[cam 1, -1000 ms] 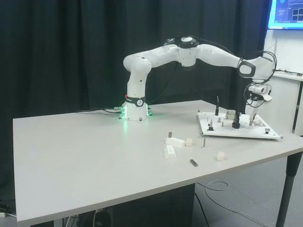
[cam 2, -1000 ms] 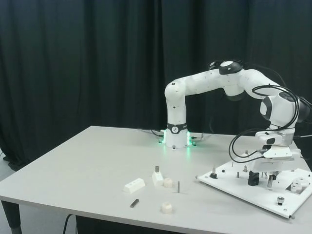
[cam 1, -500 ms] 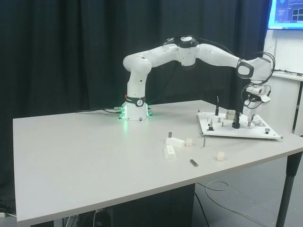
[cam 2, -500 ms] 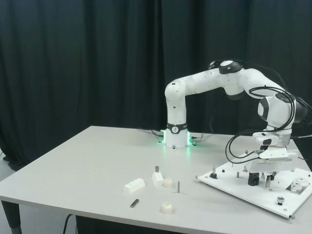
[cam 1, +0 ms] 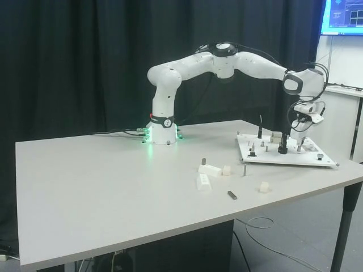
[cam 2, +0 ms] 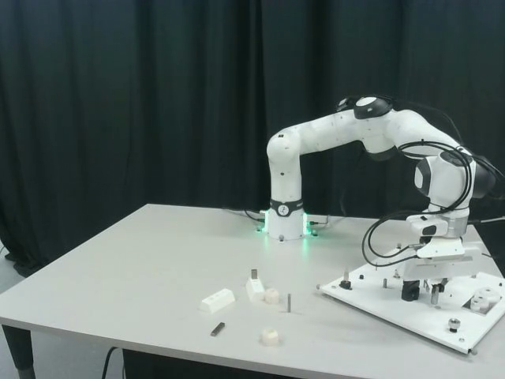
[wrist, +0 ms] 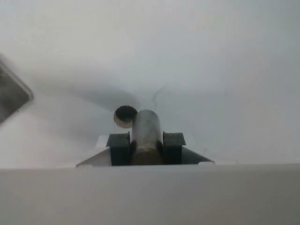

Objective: Insert round peg 4.

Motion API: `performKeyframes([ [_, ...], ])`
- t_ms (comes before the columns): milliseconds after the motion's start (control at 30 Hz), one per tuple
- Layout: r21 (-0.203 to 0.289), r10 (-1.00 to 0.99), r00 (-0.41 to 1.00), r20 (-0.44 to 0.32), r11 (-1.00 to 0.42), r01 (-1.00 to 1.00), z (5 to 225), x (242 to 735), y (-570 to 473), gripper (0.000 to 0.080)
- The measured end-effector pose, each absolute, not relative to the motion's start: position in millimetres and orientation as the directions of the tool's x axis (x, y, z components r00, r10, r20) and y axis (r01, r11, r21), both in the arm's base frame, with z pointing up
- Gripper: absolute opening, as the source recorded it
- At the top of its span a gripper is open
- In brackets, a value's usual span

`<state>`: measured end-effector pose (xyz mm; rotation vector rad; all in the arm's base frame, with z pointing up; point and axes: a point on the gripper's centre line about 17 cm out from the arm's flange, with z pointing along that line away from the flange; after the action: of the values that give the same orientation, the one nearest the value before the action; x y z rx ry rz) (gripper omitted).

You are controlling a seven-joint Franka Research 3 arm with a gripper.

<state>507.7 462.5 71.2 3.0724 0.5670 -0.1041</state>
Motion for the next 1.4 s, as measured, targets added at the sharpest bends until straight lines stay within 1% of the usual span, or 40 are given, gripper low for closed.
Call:
performKeyframes([
  [533, -0.003, 0.361, 0.93, -0.065, -0.932, 0.362, 59, 503, 470, 0.0145],
  [1400, 0.006, 0.327, 0.943, -0.059, -0.945, 0.328, 57, 500, 475, 0.0145],
])
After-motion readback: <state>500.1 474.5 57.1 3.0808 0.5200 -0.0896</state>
